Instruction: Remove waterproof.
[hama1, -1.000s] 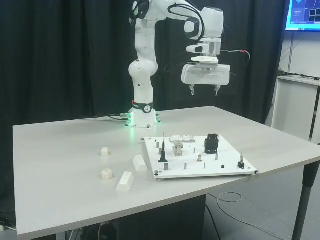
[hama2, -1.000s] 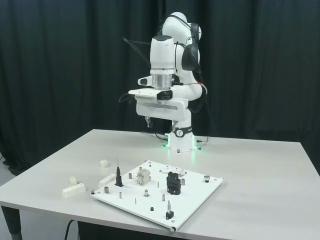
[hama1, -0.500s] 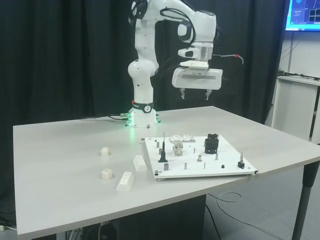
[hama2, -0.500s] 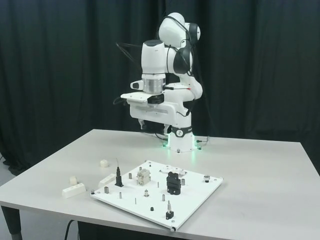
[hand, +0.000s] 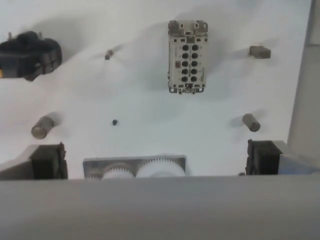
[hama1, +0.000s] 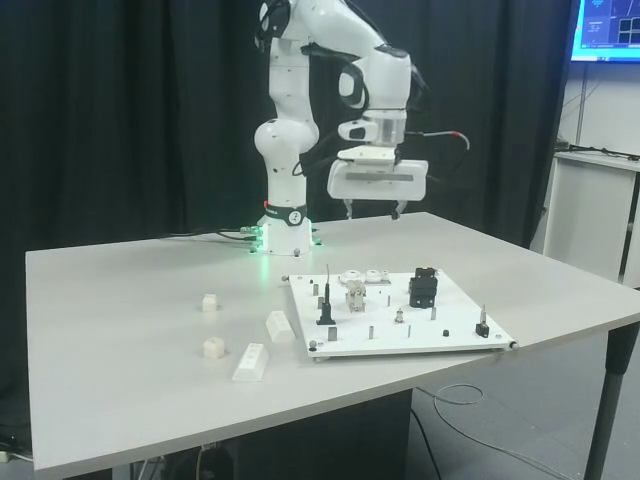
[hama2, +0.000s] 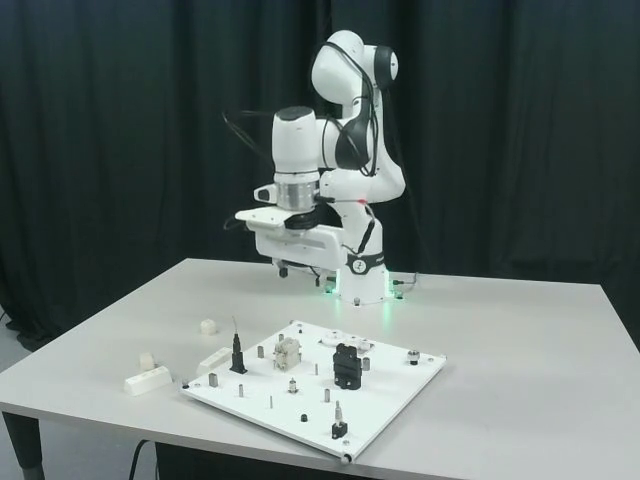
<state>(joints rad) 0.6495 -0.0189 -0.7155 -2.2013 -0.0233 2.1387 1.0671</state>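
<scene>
A white board (hama1: 400, 338) (hama2: 392, 384) (hand: 150, 100) lies on the grey table and carries several small parts. Among them are a black blocky connector (hama1: 423, 288) (hama2: 347, 365) (hand: 30, 54), a pale multi-pin connector (hama1: 356, 295) (hama2: 287, 352) (hand: 187, 57) and two white gears (hama1: 365, 277) (hama2: 342, 341) (hand: 135, 170). I cannot tell which part is the waterproof one. My gripper (hama1: 372, 211) (hama2: 303, 272) (hand: 155, 160) hangs open and holds nothing. It is high above the table, over the board's far edge by the gears. Its black fingertips (hand: 47, 161) stand wide apart.
Several loose white blocks (hama1: 251, 361) (hama2: 147, 380) lie on the table beside the board. A black thin-stemmed post (hama1: 326, 305) (hama2: 238, 357) and short pegs stand on the board. The arm's base (hama1: 283, 235) (hama2: 362, 285) glows green behind it. A white cabinet (hama1: 590, 205) stands past the table.
The arm has swung its gripper sideways and lower, toward the board's far edge. The fingers stayed open and nothing on the table moved.
</scene>
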